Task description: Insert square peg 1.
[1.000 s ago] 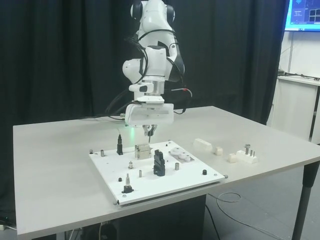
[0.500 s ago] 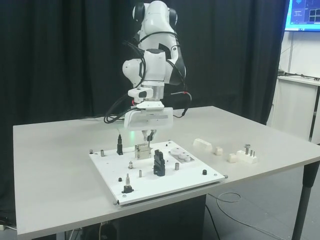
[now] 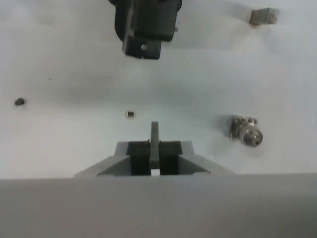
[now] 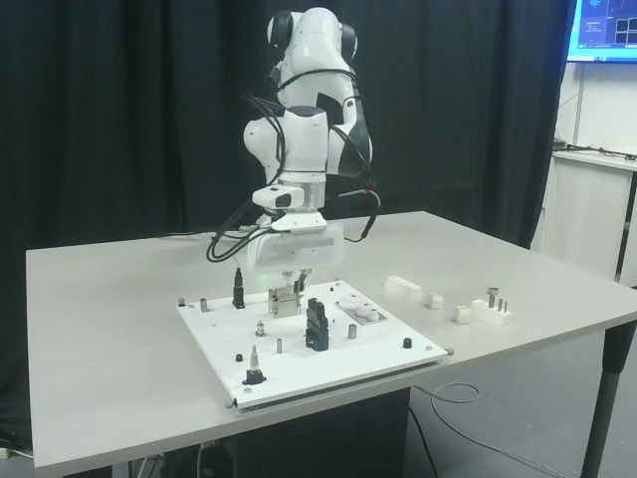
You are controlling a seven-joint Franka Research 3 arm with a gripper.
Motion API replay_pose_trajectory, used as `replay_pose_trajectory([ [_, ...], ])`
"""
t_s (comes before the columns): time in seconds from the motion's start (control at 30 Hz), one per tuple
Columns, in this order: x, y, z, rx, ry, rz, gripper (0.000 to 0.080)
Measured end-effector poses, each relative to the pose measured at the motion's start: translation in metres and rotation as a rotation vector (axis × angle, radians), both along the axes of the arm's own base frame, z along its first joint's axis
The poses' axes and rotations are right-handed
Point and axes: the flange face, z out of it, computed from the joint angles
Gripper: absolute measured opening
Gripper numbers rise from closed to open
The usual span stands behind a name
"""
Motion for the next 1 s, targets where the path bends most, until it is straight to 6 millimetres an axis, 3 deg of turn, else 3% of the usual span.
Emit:
replay_pose_trajectory([
  [0.4,0.007,-0.004,-0.012,0.016,-0.001,0.076,0.0035],
  [1.0,-0.001,-0.010,-0.028,0.052,0.029,0.060,0.0035],
])
